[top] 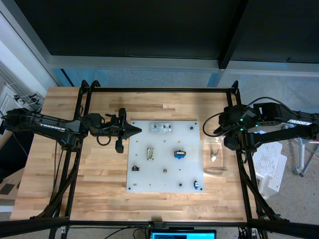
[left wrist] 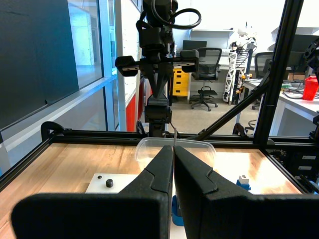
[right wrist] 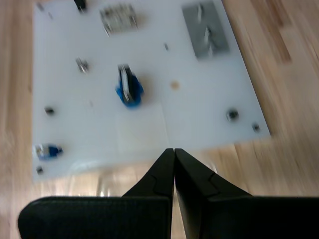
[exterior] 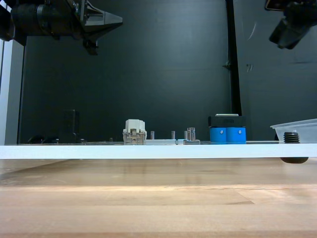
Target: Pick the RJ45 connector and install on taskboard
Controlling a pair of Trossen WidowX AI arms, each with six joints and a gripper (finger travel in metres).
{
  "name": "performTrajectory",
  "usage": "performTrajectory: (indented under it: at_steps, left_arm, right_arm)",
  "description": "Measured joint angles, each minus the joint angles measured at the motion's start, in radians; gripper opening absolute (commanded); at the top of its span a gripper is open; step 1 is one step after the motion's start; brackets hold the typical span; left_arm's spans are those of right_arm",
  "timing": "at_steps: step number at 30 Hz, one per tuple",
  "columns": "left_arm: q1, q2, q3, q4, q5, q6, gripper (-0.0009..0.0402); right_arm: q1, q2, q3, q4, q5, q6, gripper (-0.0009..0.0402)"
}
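Right pincer [right wrist: 174,150] hung high over the right side of the table, about above the far end of the clear tray [top: 208,164], its two fingers pressed together with nothing between them. The left pincer [top: 135,130] was likewise closed and empty, held high over the left edge of the taskboard [top: 149,181] and pointing right. The step in hand looked to be the pick, not yet begun, and the right arm seemed better placed for it. To do it well, the fingers would need to spread before any descent. The pincer should then come straight down over the connector [top: 214,155], taking it across its narrow sides and keeping clear of the tray's walls. The tray looked thin and light, so a nudge to its rim could slide it or tip the piece. A slow lift straight up would probably be safest. The tray sat on the wood just beside the board's right edge, apart from it. It held one small pale piece with thin dark strands, which I took for the RJ45 connector, lying near the tray's middle. A short dark mark lay toward the near end, and I could not tell what it was. Which fitting on the board should receive the connector could not be made out.
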Motion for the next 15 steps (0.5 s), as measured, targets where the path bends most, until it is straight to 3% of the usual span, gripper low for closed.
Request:
performTrajectory:
  at_steps: [6,10,15]
  left_arm:
    - [0.0,0.0,0.0,0.0,0.0,0.0,0.0]
    - [0.0,0.0,0.0,0.0,0.0,0.0,0.0]
    - [0.0,0.0,0.0,0.0,0.0,0.0,0.0]
  right_arm:
    - [0.043,0.0,0.01,-0.126,0.012,0.048,0.0]
    - [0.106,0.0,0.01,-0.177,0.059,0.103,0.0]
    - [0.179,0.0,0.009,-0.232,0.059,0.163,0.0]
